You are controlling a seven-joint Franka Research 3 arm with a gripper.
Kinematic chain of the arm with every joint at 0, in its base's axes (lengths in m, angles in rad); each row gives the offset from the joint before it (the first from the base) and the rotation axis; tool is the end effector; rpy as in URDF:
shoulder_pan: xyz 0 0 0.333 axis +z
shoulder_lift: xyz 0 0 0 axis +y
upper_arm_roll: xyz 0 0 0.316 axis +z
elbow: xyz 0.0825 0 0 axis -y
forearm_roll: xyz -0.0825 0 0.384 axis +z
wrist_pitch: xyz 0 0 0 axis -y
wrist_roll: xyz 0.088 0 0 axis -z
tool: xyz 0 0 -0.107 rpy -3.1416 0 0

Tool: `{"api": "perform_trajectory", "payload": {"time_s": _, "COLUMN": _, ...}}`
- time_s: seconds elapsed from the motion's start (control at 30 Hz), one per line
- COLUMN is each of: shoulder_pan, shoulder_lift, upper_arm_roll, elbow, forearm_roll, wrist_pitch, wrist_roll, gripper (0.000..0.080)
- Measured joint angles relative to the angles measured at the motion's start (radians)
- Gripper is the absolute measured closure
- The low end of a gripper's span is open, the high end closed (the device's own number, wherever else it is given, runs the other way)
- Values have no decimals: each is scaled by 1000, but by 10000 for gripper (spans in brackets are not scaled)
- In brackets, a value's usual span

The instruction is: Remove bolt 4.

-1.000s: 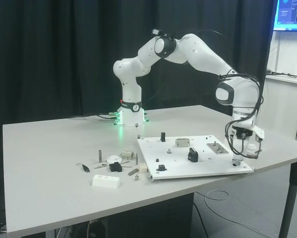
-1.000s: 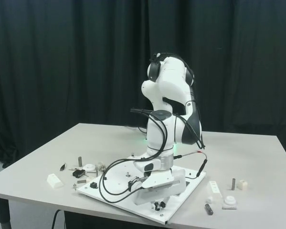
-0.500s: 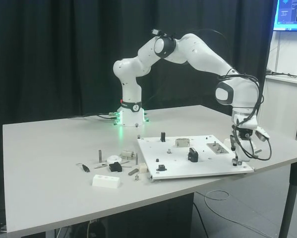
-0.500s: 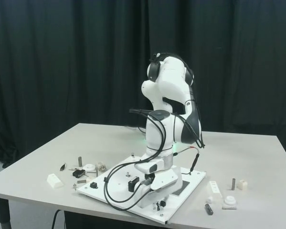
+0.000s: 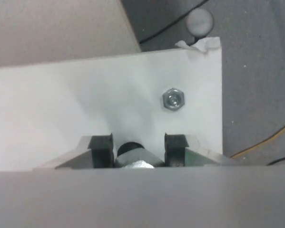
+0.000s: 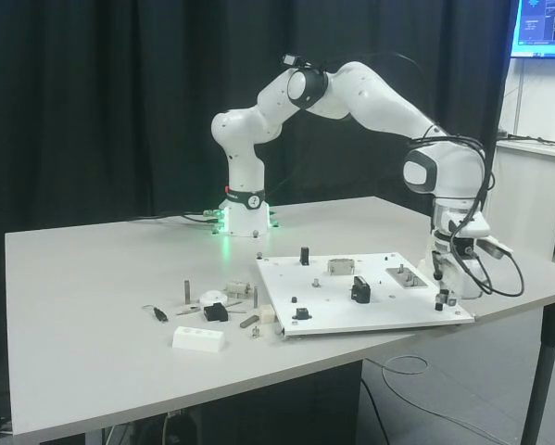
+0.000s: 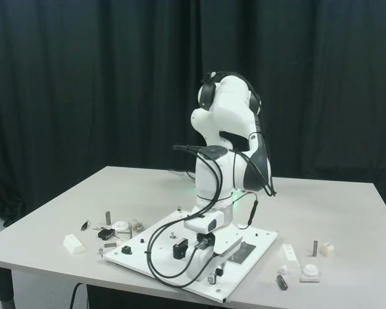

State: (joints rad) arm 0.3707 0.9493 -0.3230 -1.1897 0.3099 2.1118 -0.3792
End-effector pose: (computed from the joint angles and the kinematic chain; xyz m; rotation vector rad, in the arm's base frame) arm 0.7527 0.1211 0.2246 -3.0760 -0.6222 -0.0303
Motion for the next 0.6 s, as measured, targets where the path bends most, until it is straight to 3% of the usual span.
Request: {"api": "perform_trajectory", "payload": {"time_s": 0.6, "shoulder_pan": -11, "shoulder_lift": 0, "upper_arm_roll": -1, "elbow": 62, "forearm_roll": 0, "wrist_pitch": -82, "wrist_roll": -3, "gripper": 575}}
